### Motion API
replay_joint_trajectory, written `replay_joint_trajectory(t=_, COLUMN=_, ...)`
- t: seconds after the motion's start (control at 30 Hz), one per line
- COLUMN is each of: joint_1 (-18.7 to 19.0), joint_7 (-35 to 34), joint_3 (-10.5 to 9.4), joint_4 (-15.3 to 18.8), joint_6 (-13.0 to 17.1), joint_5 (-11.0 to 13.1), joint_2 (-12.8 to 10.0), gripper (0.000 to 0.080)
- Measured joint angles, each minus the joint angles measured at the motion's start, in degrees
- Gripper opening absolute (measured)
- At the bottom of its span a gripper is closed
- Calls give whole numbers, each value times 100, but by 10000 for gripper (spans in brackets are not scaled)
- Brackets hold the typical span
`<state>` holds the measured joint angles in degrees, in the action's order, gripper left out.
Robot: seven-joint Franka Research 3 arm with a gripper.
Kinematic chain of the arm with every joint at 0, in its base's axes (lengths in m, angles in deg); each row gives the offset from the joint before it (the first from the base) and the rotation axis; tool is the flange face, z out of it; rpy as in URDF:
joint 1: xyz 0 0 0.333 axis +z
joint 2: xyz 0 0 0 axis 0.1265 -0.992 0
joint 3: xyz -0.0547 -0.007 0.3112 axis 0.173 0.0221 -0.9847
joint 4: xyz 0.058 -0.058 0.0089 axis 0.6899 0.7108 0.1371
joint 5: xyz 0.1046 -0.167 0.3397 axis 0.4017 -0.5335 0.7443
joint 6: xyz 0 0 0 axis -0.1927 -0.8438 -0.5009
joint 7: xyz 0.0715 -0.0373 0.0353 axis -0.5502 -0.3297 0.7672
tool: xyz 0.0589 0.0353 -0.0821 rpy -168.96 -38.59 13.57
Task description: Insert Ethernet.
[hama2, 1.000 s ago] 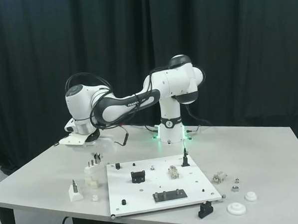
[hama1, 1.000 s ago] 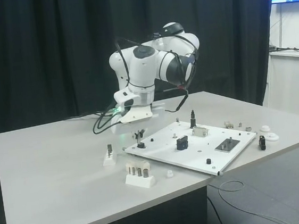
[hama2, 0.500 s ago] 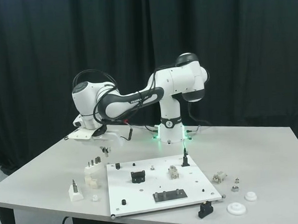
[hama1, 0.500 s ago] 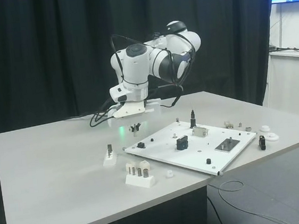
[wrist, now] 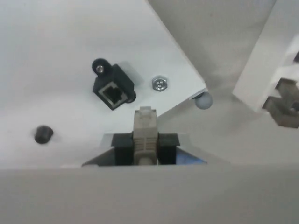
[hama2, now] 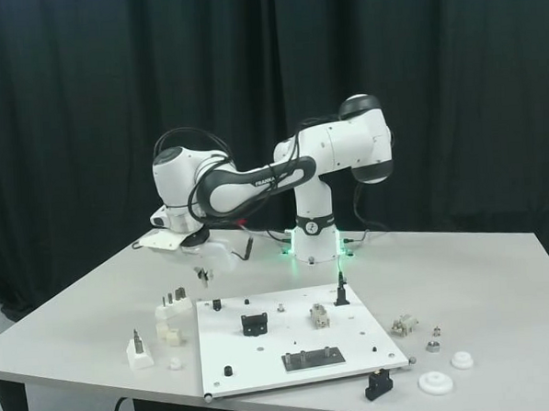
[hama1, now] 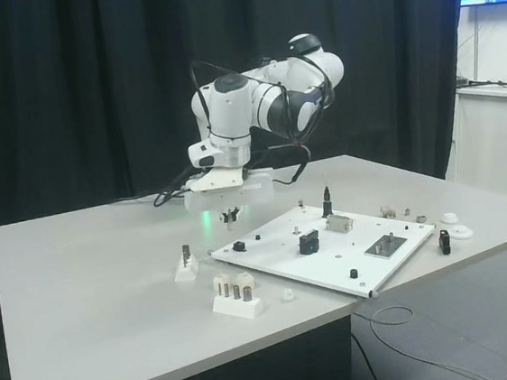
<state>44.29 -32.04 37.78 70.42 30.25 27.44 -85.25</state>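
My gripper (wrist: 145, 148) is shut on a grey Ethernet plug (wrist: 143, 122), whose tip points down past the fingers. It hangs above the corner of the white board (wrist: 56, 56), close to the black Ethernet socket (wrist: 112, 90) but not over it. In the first room view the gripper (hama1: 230, 215) hovers above the socket (hama1: 239, 246) at the board's (hama1: 334, 268) near-left corner. The second room view shows the gripper (hama2: 203, 275) a little above and beside the socket (hama2: 216, 304).
A nut (wrist: 160, 83), a black peg (wrist: 43, 134) and a grey board foot (wrist: 203, 100) lie near the socket. White holder blocks (hama1: 236, 293) (hama1: 186, 262) stand left of the board. Other fixtures (hama1: 309, 242) sit on the board, and loose parts (hama1: 458, 226) lie to its right.
The arm has lifted and swung from the white holder blocks toward the board's corner, carrying the plug. The gripper now hangs near the socket.
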Motion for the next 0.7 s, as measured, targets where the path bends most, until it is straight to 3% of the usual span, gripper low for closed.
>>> replay_joint_trajectory(t=0.2, joint_1=203, joint_7=-845, joint_3=3, joint_4=237, joint_6=190, joint_5=180, joint_2=15, gripper=101)
replay_joint_trajectory(t=0.7, joint_1=475, joint_7=-1802, joint_3=5, joint_4=501, joint_6=403, joint_5=332, joint_2=62, gripper=101)
